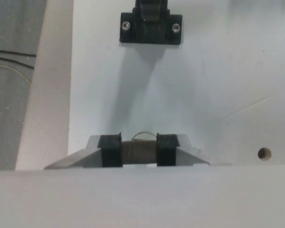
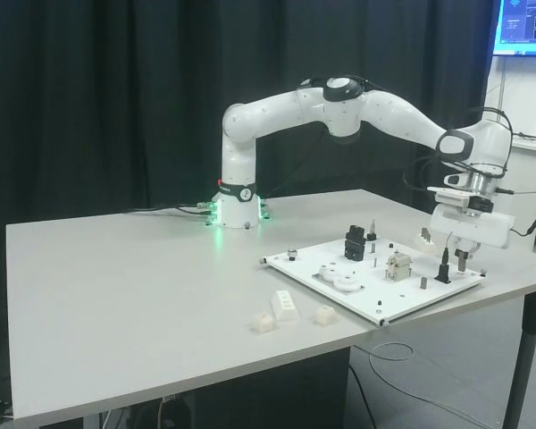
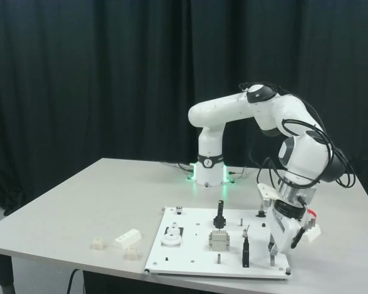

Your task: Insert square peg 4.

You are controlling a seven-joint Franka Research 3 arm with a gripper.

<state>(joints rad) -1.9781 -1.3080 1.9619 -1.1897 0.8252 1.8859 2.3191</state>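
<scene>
Looks like we're mid-way here. The claw (image 1: 138,151) is closed narrow on a small dark peg (image 1: 138,152), pinched between the two black pads in the wrist view, so the pickup is done. What's left is the actual insertion. In the room views the arm (image 2: 339,112) hangs over the far corner of the white board (image 2: 371,277), with the claw (image 3: 282,242) just above the board surface, not obviously seated in anything. I can't tell which hole is the target. The wrist view shows a small round hole (image 1: 264,153) off to one side and a black bracket (image 1: 151,27) screwed to the board, and the peg isn't in either.

No real containers here. The board carries a few fixtures, and three small white blocks (image 2: 286,311) sit loose on the grey bench (image 2: 116,277), well apart from the claw.
</scene>
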